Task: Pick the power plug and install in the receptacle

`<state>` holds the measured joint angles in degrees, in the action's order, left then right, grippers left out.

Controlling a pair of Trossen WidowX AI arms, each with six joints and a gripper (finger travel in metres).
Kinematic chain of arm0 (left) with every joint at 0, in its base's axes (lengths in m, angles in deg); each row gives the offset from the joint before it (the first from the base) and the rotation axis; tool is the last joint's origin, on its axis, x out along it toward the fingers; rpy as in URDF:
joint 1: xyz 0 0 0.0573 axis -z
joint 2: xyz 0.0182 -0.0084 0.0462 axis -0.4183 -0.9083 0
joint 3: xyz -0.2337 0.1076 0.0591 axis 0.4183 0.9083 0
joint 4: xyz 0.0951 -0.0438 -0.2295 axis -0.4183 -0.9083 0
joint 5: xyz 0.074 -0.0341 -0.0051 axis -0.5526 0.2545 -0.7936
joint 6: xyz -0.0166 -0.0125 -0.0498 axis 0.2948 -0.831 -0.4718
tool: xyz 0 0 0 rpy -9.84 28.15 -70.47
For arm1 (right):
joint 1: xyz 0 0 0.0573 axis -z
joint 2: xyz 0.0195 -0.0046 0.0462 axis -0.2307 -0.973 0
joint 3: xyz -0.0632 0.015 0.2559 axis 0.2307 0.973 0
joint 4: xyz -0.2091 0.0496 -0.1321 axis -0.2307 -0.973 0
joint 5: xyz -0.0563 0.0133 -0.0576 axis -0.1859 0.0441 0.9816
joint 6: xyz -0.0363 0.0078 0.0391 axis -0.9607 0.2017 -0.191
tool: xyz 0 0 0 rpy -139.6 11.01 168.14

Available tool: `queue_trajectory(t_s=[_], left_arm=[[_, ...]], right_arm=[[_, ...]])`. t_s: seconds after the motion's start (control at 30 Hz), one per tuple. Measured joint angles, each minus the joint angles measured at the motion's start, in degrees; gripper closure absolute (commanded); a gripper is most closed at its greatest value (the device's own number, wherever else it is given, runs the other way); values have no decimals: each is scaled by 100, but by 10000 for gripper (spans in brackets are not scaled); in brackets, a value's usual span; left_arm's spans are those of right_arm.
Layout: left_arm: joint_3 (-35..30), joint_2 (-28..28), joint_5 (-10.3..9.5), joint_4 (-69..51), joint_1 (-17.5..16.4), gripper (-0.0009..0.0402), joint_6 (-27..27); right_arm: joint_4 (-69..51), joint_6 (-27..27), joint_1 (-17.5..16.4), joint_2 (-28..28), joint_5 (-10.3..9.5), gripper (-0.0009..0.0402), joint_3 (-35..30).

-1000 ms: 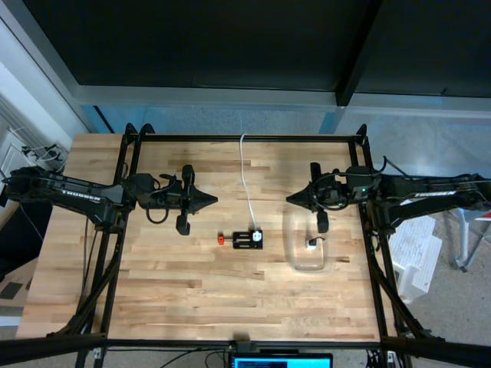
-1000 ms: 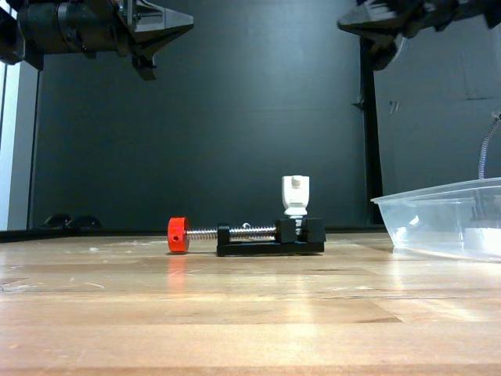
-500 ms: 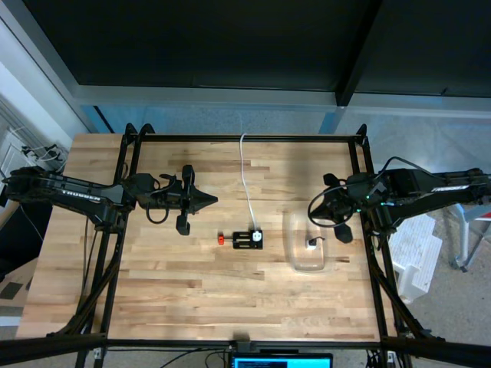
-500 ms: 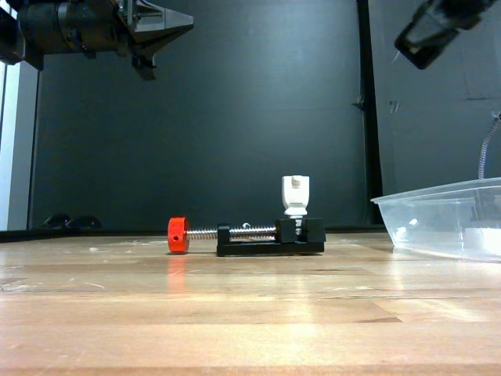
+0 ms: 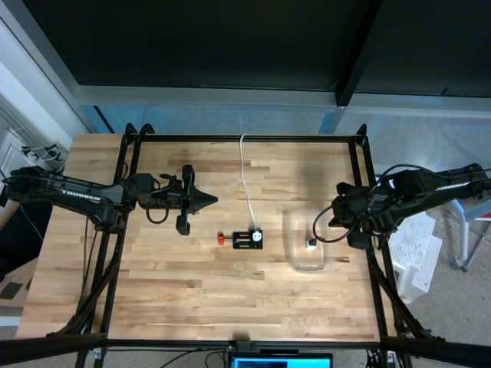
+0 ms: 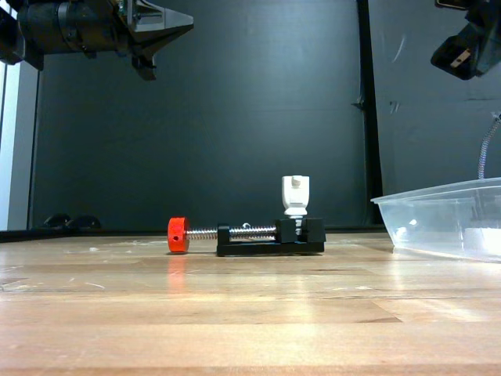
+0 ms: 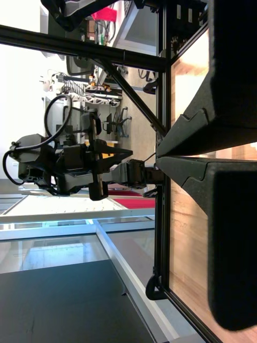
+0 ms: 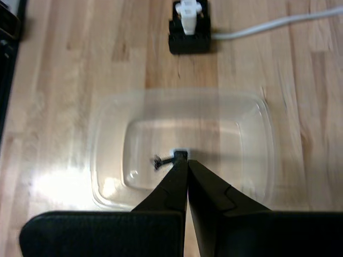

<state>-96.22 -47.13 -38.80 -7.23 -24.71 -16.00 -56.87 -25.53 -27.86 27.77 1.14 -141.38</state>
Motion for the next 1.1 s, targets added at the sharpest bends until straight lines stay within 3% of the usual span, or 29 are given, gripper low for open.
queue_trajectory(t_s=[0.17, 0.47, 0.6, 0.87, 1.1], left_arm=[[0, 0, 2, 0, 0, 393, 0], [-2, -2, 0, 2, 0, 393, 0], [-2, 0, 0, 0, 0, 393, 0], [-2, 0, 2, 0, 0, 393, 0], [0, 0, 2, 0, 0, 393, 0]], right_arm=[[-310, 243, -238, 0, 190, 374, 0], [-623, 614, -356, -9, 391, 229, 26], [-597, 772, -479, -15, 538, 188, 138], [-323, 960, -802, -164, 837, 178, 516], [275, 953, -925, -387, 839, 175, 876]])
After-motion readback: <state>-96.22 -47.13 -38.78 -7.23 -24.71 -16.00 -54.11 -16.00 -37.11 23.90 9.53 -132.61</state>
